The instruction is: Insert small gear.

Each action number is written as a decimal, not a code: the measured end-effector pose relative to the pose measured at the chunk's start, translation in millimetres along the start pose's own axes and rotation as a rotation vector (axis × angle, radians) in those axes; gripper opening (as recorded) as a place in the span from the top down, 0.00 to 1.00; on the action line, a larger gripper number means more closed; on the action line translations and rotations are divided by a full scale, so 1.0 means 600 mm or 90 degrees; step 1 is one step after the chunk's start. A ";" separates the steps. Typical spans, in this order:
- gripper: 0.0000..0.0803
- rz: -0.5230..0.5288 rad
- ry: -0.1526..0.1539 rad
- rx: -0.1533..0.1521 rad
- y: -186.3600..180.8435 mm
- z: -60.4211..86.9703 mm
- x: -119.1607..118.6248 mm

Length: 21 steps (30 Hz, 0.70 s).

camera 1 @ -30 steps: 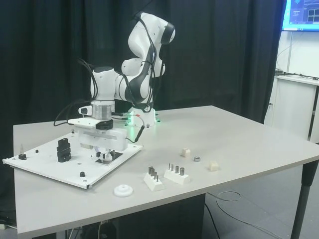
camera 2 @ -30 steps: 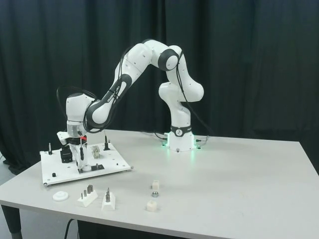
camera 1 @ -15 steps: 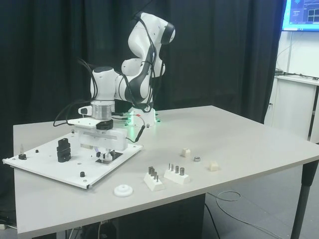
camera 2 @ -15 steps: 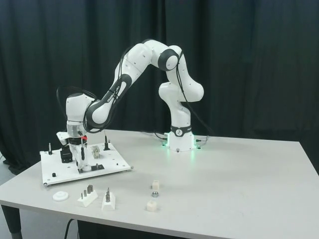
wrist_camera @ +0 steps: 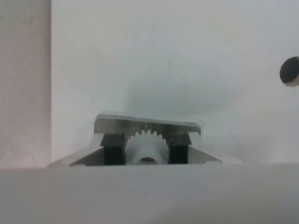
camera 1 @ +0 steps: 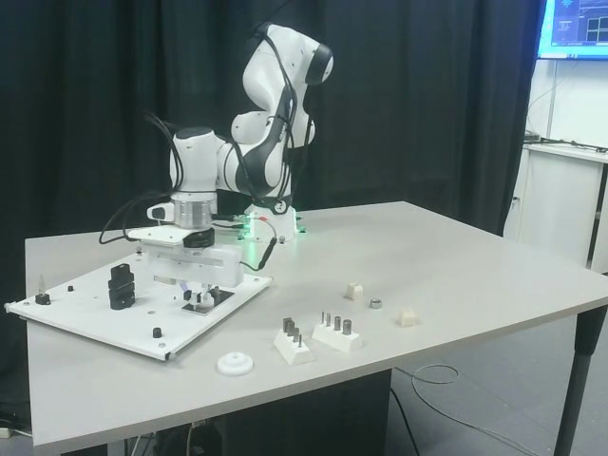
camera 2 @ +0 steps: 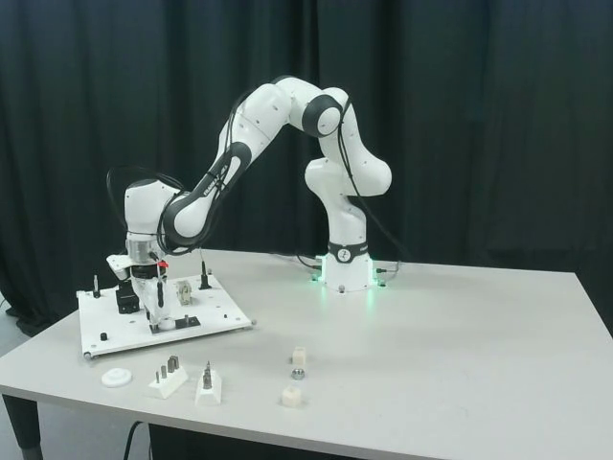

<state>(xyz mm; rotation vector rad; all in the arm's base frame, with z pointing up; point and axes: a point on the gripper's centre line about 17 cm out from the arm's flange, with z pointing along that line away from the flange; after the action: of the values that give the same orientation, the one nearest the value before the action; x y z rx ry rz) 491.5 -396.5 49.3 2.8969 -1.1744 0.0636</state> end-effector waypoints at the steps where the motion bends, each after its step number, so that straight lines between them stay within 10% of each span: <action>1: 0.76 0.001 -0.001 0.001 0.000 0.000 0.000; 21: 0.76 0.018 -0.020 0.022 -0.001 0.000 -0.001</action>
<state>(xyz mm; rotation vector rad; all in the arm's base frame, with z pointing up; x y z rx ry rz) 491.6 -395.8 49.2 2.9212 -1.2314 0.0393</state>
